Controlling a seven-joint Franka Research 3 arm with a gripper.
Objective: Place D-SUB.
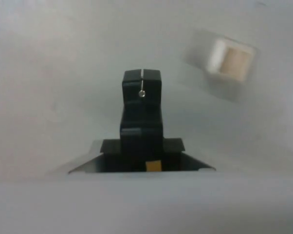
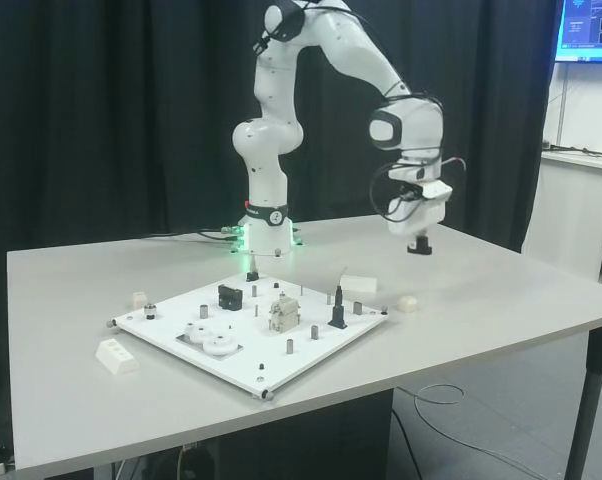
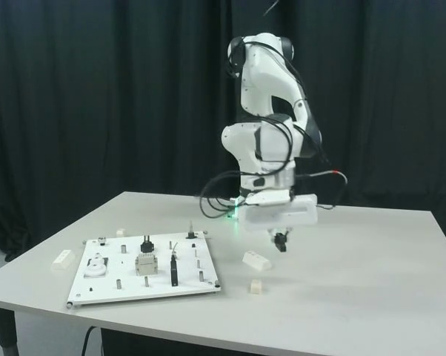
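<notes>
**Wrist view and room views: tool aloft over bare tabletop, D-SUB in its grip**

Wrist view shows the tool (image 1: 142, 105) with its two black fingers drawn together on a small black part bearing one bright screw head, the D-SUB (image 1: 142, 85). The part hangs clear above the grey tabletop (image 2: 481, 300). A white block (image 1: 231, 61) lies on the surface off to one side of it, apart.

From the first room view, nearest the front edge lies a long white block (image 2: 117, 355), just beside the near left corner of the white board (image 2: 271, 360). The board sits flat, its front corner close to the tabletop's front edge. It carries white gears (image 2: 209, 340), a grey metal block (image 2: 284, 315), a tall black upright part (image 2: 337, 310), and several short pegs. These stand apart from one another.

Past the board's right edge rest another white block (image 2: 358, 284) and a small white piece (image 2: 408, 302), both on the tabletop and apart from the board. To the right of them the surface is bare out to its right edge.

Farther back, the tool hangs well above this bare stretch, beyond and to the right of those two pieces. Behind the board stands the arm's base (image 2: 265, 235), with a green light at its foot. A black curtain (image 2: 101, 120) closes the background.
</notes>
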